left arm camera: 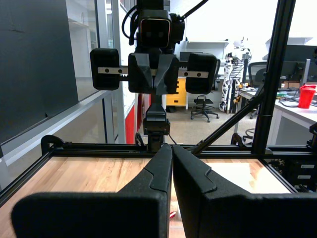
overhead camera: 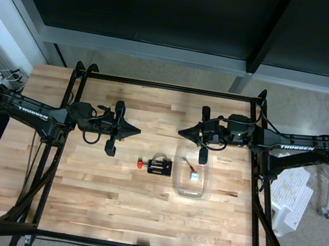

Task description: Remove the RCA connector from the receptacle and place in the container

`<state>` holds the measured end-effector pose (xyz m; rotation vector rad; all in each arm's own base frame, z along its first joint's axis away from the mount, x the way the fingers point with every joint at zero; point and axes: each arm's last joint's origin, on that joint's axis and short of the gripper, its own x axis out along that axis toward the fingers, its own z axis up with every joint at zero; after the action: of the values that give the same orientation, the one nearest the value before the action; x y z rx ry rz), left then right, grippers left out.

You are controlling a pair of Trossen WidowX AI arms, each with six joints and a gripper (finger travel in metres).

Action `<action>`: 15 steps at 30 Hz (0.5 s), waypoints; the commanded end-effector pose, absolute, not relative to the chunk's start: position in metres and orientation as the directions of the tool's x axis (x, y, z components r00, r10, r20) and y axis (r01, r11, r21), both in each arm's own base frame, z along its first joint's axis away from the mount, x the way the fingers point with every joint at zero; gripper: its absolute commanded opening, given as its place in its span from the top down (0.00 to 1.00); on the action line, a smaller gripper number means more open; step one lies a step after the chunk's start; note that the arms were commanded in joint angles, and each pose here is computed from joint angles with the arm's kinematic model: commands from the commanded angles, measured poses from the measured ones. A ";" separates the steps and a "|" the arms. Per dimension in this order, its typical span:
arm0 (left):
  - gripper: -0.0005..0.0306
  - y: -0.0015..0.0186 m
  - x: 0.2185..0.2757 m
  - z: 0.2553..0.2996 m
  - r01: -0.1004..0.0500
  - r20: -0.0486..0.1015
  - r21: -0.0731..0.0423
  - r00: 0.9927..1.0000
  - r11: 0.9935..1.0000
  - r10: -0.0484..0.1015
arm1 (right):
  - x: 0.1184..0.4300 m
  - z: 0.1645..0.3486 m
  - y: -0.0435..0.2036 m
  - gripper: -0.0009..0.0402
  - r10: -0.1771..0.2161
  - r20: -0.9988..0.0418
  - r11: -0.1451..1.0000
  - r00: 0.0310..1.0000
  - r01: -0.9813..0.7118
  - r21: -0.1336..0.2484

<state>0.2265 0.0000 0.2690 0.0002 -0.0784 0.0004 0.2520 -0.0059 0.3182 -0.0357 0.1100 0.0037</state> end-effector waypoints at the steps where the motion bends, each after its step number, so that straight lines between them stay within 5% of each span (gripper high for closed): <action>1: 0.98 0.0001 0.2265 0.2690 -0.001 0.078 0.000 0.997 1.000 0.001 | 0.251 0.315 -0.005 0.98 0.003 -0.070 0.999 0.998 -0.005 -0.033; 15: 0.98 0.0000 0.2265 0.2690 0.000 0.078 0.000 0.997 1.000 0.000 | 0.244 0.294 0.002 0.98 0.025 0.023 1.000 0.999 -0.025 0.002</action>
<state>0.2265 0.0000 0.2688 0.0001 -0.0780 0.0008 0.2451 0.0018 0.2967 0.0019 -0.0261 0.0241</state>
